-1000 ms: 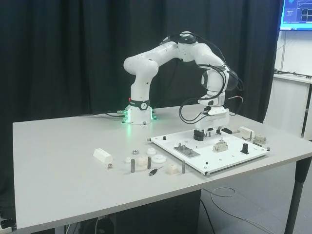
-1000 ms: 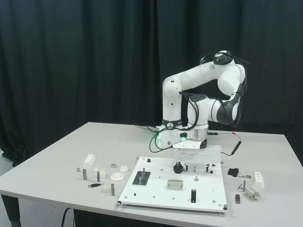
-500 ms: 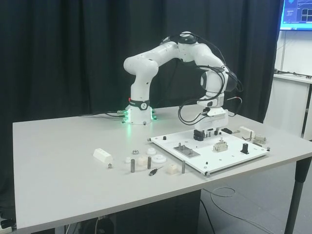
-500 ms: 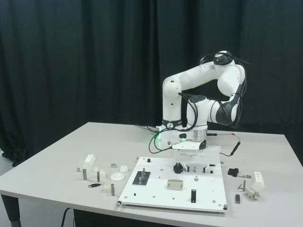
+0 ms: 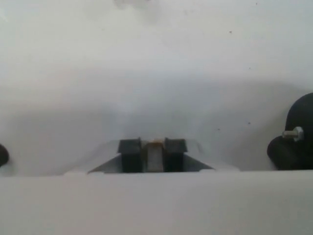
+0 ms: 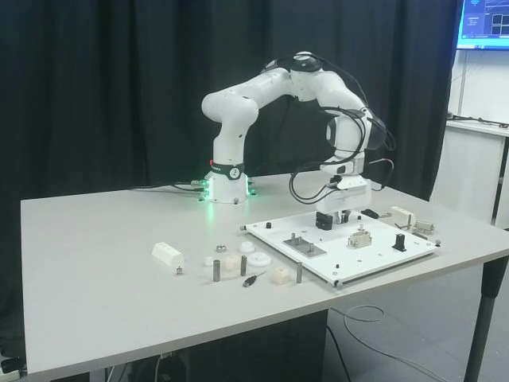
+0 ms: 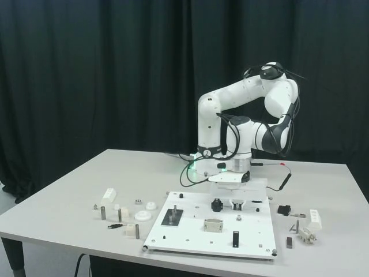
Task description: Remove square peg 2.
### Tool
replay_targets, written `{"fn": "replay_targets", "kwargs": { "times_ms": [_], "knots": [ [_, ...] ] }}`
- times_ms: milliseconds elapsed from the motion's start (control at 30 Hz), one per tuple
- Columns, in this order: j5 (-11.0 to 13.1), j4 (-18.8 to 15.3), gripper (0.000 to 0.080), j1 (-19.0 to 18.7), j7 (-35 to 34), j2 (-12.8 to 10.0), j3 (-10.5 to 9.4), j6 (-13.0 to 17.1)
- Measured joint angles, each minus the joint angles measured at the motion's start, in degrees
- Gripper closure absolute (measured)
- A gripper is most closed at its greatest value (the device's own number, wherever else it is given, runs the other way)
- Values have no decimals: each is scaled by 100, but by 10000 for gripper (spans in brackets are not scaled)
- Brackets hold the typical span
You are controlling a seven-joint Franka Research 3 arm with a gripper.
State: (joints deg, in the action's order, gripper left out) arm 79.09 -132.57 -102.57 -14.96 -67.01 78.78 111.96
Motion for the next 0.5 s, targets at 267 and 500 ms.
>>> {"fn": "replay_targets", "kwargs": {
  "times_ms": [267, 500],
  "knots": [
    [12, -15, 737, 0, 0, 1, -1, 2],
    [12, -16, 736, -3, 0, 0, 0, 2]
  ]
}}
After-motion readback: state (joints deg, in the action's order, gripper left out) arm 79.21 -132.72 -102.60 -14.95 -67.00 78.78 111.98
